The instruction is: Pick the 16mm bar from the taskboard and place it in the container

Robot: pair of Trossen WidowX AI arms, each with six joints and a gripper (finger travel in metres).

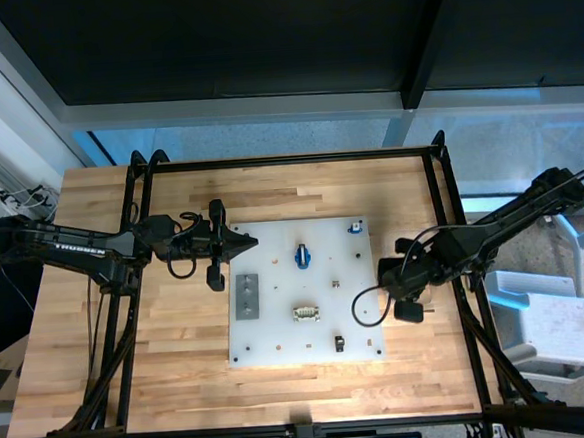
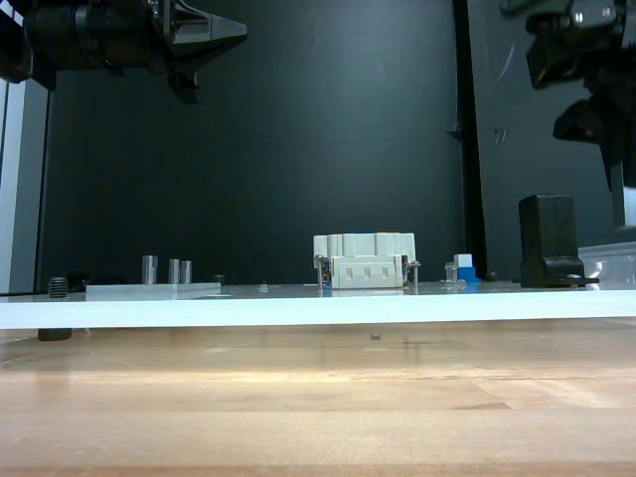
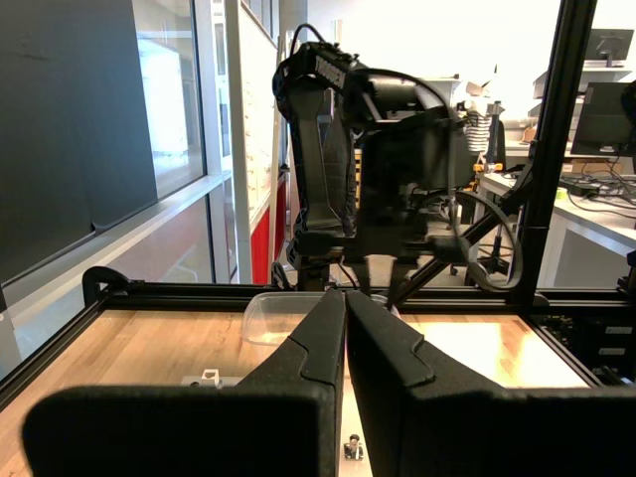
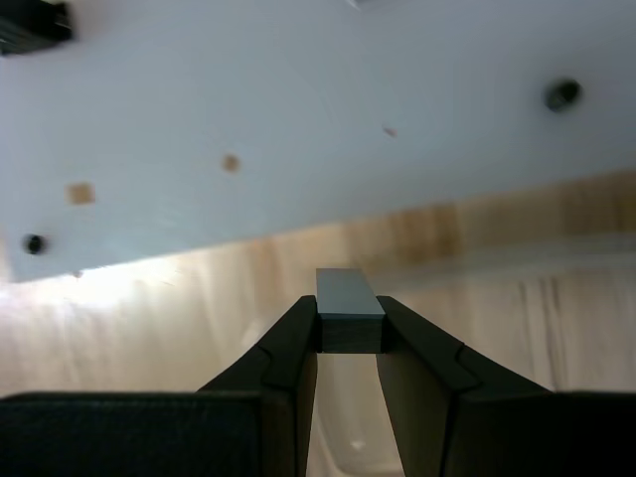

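Two end effectors: the right end effector (image 4: 350, 326) and the left end effector (image 3: 345, 298), both raised off the taskboard (image 1: 279, 325) and touching nothing on it.
Right grip: the fingers pinch the 16mm bar (image 4: 348, 296) between their tips. It is a short grey piece with a square end.
Right position: just past the taskboard's right edge, pointing down at the wooden surface (image 1: 183, 387).
Left grip: the fingers are pressed together with nothing between them.
Left position: high over the taskboard's left edge, close to its far-left corner, with the tips aimed level toward the taskboard's right side.
16mm bar: off the taskboard and in the air, beside its right edge. Bare wood and the board's white edge show beyond it.
Container (image 3: 281, 316): a clear tub standing on the surface beside the taskboard's right edge, under the right arm (image 1: 512, 214). I cannot tell whether the bar hangs directly above it.
Grey metal block (image 1: 247, 294): on the taskboard near its left edge.
Blue part (image 1: 303, 255): on the taskboard, toward its far edge, about mid-width.
Cream connector (image 2: 364, 260): near the taskboard's middle.
Black fitting (image 2: 550, 241): upright near the taskboard's near-right corner.
Left arm (image 1: 64, 250): reaches in from beyond the taskboard's left side.
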